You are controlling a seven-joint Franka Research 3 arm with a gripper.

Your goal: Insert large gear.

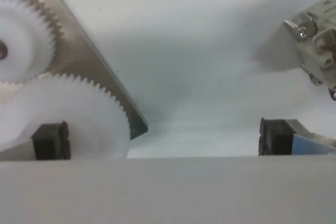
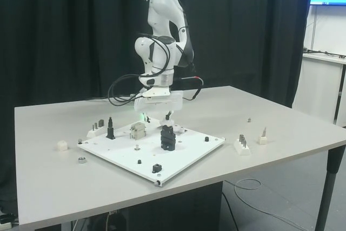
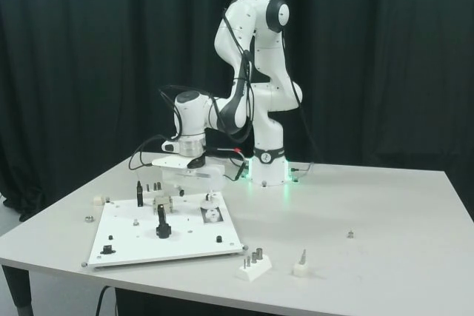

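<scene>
In the wrist view the large white gear (image 1: 73, 116) lies flat on a grey metal plate (image 1: 86, 51), its teeth against a second white gear (image 1: 21, 35) beside it. My gripper (image 1: 163, 139) is open wide and holds nothing. One black fingertip (image 1: 51, 141) is over the large gear's face, the other (image 1: 275, 136) over the bare white board. In the room views the gripper (image 2: 157, 113) (image 3: 189, 175) hangs low over the far part of the white board (image 2: 189, 152), close to the gear (image 3: 211, 199).
A pale connector block with screws (image 1: 317, 40) (image 2: 138, 130) sits on the board near the gripper. A black post (image 2: 167, 138) (image 3: 161, 223) stands mid-board. A small holder with pins (image 2: 242, 144) (image 3: 253, 263) rests on the grey table beside the board.
</scene>
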